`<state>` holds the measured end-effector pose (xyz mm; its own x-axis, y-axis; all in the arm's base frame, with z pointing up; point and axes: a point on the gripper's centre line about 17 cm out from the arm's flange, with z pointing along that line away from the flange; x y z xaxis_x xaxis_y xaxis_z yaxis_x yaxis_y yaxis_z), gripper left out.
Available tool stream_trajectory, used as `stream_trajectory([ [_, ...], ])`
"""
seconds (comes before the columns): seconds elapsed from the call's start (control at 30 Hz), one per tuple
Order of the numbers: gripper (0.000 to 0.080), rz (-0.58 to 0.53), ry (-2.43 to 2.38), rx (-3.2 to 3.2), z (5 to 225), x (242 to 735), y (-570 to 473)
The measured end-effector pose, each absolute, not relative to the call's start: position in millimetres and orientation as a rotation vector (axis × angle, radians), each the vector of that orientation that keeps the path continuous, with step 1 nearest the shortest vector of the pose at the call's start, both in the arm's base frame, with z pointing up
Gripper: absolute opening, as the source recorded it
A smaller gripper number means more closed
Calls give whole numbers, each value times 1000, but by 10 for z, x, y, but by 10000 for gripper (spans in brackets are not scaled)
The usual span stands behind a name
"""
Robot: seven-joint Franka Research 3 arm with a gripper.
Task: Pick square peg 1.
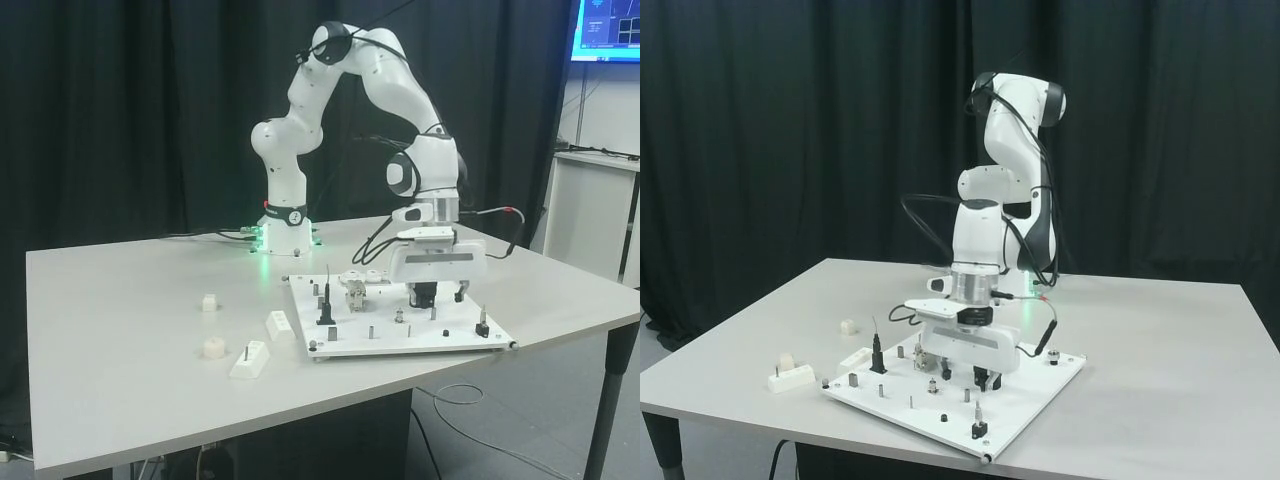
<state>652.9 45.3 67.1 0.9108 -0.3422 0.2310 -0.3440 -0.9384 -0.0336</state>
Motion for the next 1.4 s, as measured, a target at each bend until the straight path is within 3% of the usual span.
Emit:
stream_trajectory([
  [0.03,779,372,-551,3064,687,6538,452],
  [0.47,797,410,-561,3068,840,6645,396],
  [1.4,800,428,-570,3067,928,6703,294],
])
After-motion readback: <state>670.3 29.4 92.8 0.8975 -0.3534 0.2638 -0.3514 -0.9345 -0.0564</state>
